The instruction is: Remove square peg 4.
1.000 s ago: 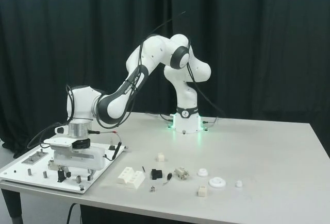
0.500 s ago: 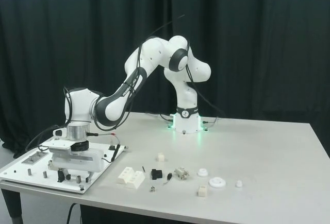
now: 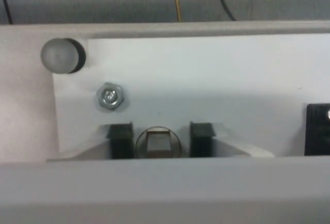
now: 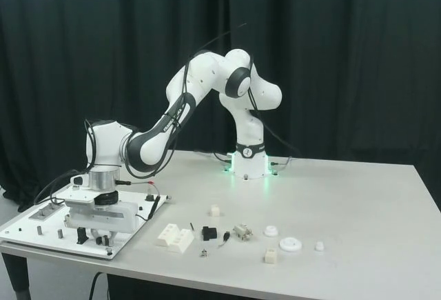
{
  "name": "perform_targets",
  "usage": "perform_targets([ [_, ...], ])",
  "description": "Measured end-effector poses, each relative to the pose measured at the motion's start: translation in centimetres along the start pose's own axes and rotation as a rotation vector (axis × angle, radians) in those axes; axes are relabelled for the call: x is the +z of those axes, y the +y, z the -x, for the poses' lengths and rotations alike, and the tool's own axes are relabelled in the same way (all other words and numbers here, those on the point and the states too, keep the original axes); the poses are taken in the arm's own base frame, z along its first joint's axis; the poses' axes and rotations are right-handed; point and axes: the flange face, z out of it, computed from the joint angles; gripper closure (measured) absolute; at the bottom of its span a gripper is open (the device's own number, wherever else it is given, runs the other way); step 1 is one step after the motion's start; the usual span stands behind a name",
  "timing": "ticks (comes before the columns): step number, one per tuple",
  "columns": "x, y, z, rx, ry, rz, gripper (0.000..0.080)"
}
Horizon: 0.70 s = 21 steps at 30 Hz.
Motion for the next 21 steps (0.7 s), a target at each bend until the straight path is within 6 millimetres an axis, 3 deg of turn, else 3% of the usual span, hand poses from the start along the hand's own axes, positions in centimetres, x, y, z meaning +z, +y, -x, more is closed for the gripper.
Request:
perform_targets([
  [2,0.01,0.00,0.01,0.000,-0.001,0.000,0.0362],
  [3,0.01,-0.01,0.02,0.000,-0.001,0.000,0.0544],
  [4,0.02,-0.06,0.04,0.001,-0.003,-0.001,0.0544],
  [5,0.01,-0.08,0.04,0.001,-0.004,-0.001,0.0708],
  [21,-0.33,-0.13,-0.14,0.000,-0.009,-0.002,0.0705],
])
